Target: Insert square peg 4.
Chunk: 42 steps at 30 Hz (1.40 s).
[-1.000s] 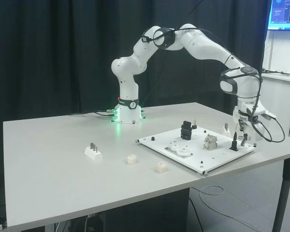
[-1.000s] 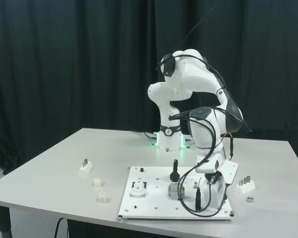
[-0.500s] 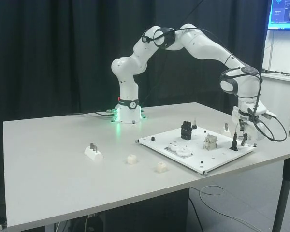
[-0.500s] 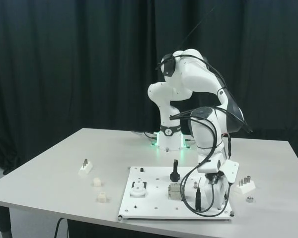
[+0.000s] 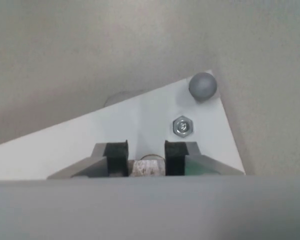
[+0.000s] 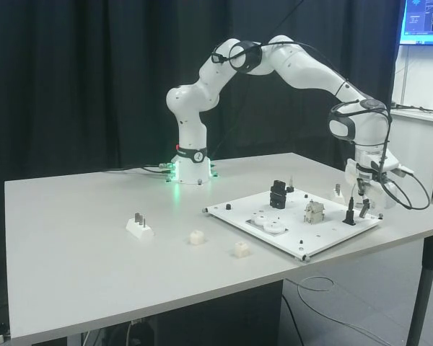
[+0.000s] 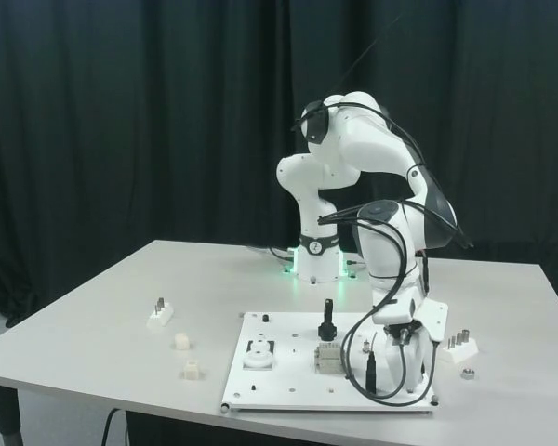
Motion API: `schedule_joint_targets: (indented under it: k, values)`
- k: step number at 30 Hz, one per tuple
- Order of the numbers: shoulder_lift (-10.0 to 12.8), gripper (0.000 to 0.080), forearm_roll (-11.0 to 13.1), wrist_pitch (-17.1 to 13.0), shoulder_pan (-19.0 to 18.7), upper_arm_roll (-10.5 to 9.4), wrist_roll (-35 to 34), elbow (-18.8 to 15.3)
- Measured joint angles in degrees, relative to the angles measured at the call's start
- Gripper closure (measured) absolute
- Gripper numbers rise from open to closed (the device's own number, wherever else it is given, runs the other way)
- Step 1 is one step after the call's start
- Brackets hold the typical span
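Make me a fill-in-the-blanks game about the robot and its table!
The gripper holds a small peg between its two black ____.
The arm's base glows ____.
In the wrist view, a hex nut lies on the white ____.
The small peg holder carries ____ upright pegs.

Missing words: fingers; green; board; two

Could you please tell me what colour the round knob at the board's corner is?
The knob is grey, seen best in the wrist view.
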<state>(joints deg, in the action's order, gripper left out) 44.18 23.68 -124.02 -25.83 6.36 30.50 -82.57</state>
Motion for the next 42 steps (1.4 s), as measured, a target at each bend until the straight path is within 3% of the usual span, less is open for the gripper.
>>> schedule_joint_targets:
  k: [10, 22, 36, 42]
  values:
    - [0.0, 0.0652, -1.1, 1.0, 0.0, 0.0, 6.7, 0.2]
    - [0.0, 0.0652, -0.9, 1.2, 0.0, -0.03, 9.2, 0.3]
    - [0.3, 0.0652, 3.6, 1.2, 1.2, -0.27, 13.8, 0.3]
    - [0.3, 0.0652, 4.1, 1.4, 2.1, -0.88, 14.6, 0.3]
